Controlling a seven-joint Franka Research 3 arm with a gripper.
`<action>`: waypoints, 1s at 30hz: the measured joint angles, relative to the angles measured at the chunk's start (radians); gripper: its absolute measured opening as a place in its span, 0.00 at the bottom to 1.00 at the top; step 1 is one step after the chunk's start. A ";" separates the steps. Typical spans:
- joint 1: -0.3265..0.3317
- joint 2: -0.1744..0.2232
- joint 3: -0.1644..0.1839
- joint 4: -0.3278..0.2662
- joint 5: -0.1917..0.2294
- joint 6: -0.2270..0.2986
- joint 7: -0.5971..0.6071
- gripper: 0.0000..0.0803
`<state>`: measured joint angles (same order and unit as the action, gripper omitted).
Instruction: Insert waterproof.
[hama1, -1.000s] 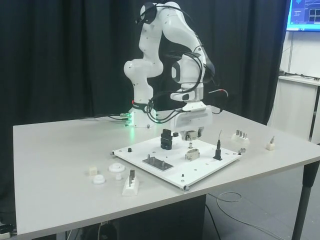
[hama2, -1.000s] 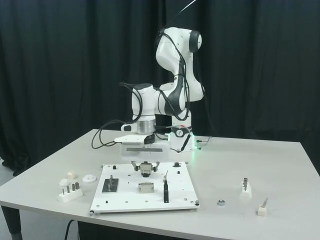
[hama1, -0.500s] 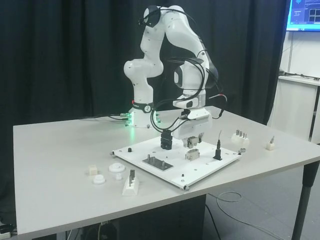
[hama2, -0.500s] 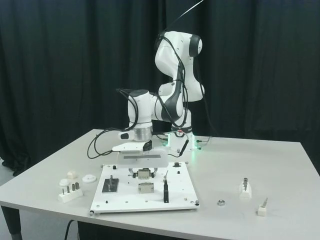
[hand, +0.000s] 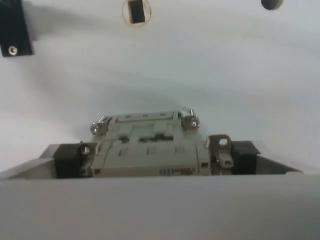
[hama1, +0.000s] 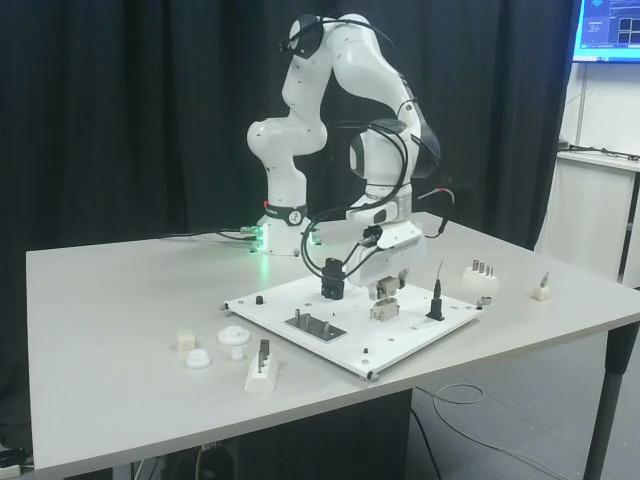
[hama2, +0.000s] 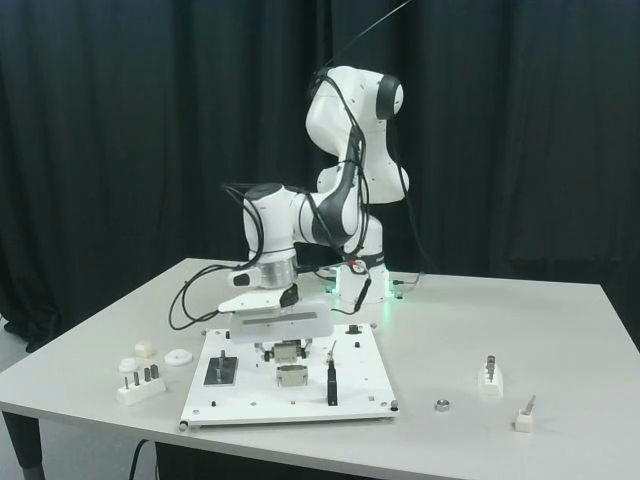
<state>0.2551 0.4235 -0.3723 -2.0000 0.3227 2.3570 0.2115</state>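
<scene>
Looking down past our pincer, shut on the waterproof connector, we judge its socket sits just below, mid-frame, long axes roughly parallel.

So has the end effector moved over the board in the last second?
Yes. In the second room view the end effector has come forward from the board's back edge and now sits just behind the grey connector socket mid-board.

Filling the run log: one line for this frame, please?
task: insert waterproof | gripper: shut on connector | position: above socket on white board | inserted: not yet
</scene>
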 joint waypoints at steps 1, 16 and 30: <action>-0.002 0.002 0.000 0.002 0.004 -0.002 -0.007 0.78; -0.012 0.019 0.000 0.011 0.024 -0.005 -0.048 0.78; -0.011 0.024 0.001 0.007 0.024 -0.005 -0.048 0.78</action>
<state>0.2442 0.4473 -0.3715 -1.9929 0.3470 2.3517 0.1631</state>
